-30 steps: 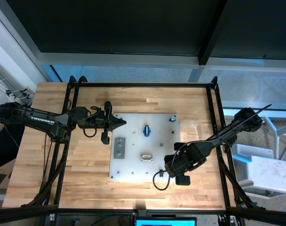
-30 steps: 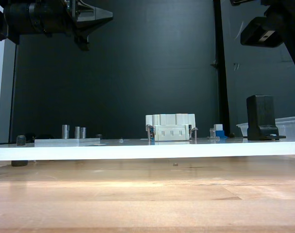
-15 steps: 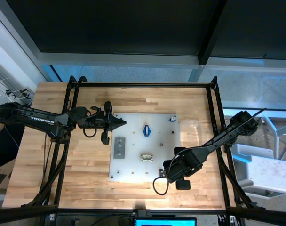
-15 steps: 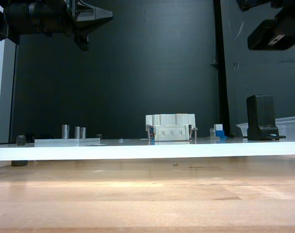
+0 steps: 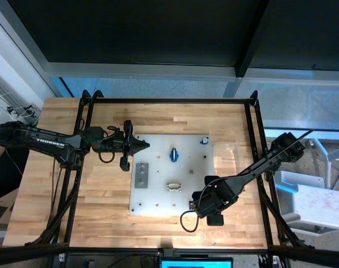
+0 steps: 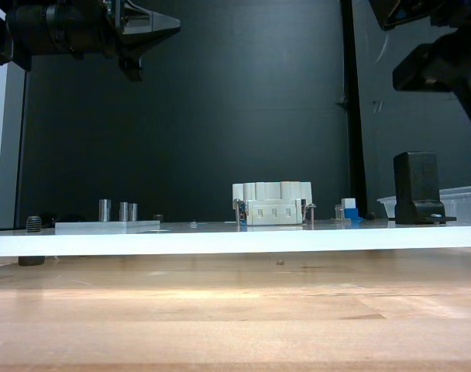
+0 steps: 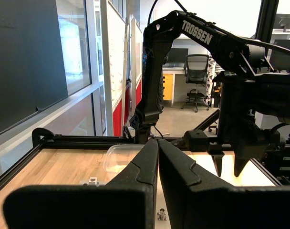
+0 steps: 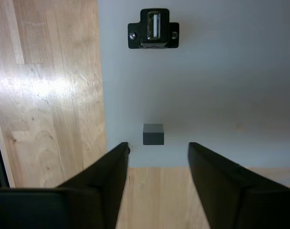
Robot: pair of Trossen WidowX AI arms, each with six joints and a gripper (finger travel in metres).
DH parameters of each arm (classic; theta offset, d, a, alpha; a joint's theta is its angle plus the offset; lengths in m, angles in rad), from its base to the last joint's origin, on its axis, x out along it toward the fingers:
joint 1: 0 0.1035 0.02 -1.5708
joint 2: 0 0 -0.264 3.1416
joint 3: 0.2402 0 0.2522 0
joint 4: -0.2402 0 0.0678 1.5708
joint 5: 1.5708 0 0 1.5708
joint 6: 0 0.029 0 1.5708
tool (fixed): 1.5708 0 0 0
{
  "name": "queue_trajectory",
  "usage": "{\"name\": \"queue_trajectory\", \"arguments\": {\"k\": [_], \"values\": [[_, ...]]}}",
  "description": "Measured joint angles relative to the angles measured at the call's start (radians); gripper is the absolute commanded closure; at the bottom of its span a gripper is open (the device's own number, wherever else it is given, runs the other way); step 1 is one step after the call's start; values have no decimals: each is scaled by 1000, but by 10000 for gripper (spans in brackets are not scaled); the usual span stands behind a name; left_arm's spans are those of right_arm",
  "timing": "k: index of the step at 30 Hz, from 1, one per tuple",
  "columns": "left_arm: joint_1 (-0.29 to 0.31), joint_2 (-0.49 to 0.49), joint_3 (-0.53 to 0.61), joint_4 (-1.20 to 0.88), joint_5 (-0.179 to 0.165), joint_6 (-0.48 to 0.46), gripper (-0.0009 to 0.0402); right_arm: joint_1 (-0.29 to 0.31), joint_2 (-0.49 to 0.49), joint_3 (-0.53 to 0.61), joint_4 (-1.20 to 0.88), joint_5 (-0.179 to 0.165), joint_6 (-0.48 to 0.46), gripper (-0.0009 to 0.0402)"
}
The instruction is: Pick the 16mm bar from the taskboard and place it in the container
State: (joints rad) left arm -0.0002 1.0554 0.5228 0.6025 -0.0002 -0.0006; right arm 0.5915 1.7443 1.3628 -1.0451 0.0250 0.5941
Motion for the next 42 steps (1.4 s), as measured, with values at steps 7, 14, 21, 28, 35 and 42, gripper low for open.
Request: {"name": "queue_trajectory", "arguments": {"k": [7,14,21,28,35,42], "values": [[0,0,0,0,0,0,393,6,25,-11,11,5,0,165],[0,0,0,0,0,0,393,8,47,-13,12,12,-5,175],[0,0,0,0,0,0,393,11,63,-27,23,24,-8,184],[0,0,0,0,0,0,393,12,64,-72,84,27,-8,185],[0,0,0,0,0,0,393,15,64,-94,95,36,-8,185],[0,0,0,0,0,0,393,18,64,-101,112,37,-8,185]]}}
